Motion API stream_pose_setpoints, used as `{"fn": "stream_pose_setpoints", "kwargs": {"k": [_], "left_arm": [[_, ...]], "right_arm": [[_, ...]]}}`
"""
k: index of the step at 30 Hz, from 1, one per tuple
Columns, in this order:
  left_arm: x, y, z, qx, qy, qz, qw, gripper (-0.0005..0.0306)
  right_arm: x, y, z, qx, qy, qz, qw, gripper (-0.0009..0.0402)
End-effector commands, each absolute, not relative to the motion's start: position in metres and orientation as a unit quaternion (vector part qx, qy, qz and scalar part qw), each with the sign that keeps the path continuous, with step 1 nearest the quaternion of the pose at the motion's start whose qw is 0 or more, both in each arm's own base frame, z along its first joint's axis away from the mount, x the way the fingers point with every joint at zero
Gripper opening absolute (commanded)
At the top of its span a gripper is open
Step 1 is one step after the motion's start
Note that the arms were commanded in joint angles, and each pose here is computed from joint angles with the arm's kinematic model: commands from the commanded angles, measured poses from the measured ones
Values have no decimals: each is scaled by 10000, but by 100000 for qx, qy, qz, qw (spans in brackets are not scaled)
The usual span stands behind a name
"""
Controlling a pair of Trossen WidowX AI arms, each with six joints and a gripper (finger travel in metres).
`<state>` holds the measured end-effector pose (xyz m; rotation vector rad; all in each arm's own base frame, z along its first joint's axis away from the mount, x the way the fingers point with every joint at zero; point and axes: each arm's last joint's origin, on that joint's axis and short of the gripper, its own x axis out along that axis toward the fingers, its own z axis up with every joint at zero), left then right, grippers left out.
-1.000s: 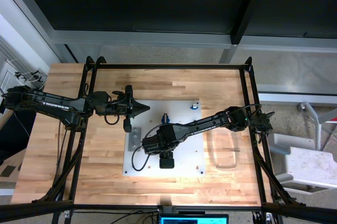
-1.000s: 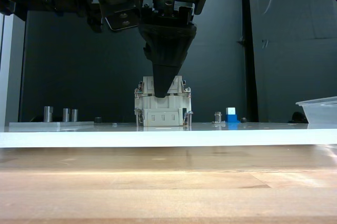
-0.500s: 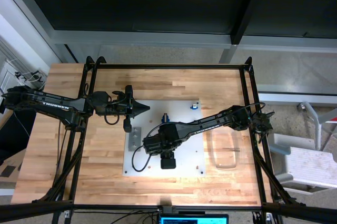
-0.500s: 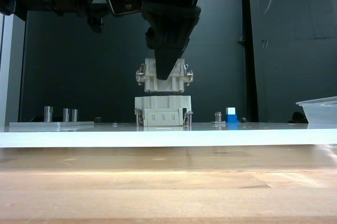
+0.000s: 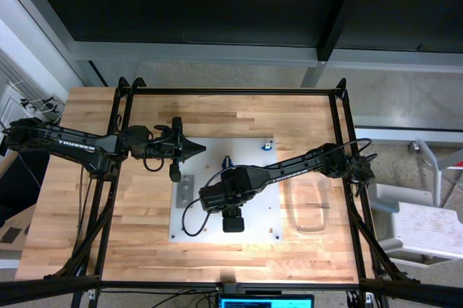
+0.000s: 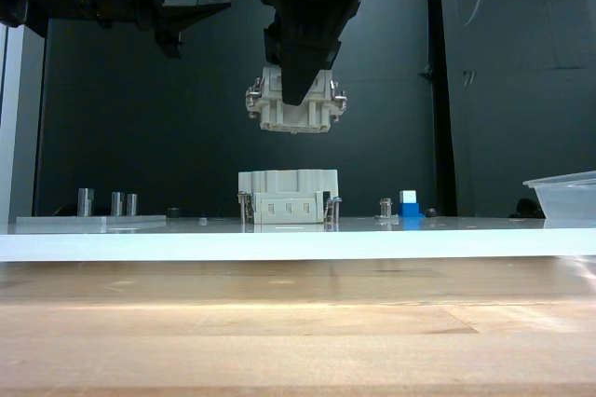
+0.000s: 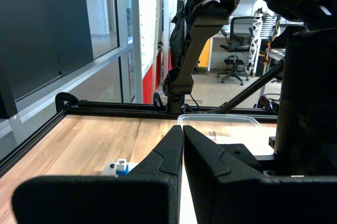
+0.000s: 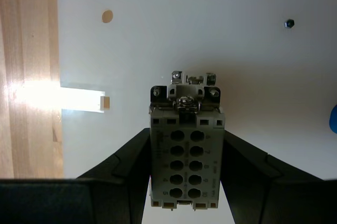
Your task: Remove the HAN10-E connector and place it in the container
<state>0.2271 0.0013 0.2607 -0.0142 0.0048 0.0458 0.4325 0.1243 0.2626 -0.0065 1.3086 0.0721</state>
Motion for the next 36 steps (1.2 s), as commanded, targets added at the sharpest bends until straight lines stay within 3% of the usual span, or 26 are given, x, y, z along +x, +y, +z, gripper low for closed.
{"fn": "stream_pose_setpoints", "kwargs": {"k": [1, 13, 36], "left_arm": [[2271, 14, 2608, -691, 222, 2309, 99971, 0], [2271, 14, 2606, -690, 260, 2310, 99971, 0], [2271, 14, 2607, -690, 241, 2309, 99971, 0]], "right_arm": [[4288, 1256, 2685, -419, 60550, 3530, 79505, 27], [3902, 1268, 2675, 1387, 58307, 3230, 81166, 27], [2714, 1221, 2532, 6351, 60317, -2963, 79453, 27]]}}
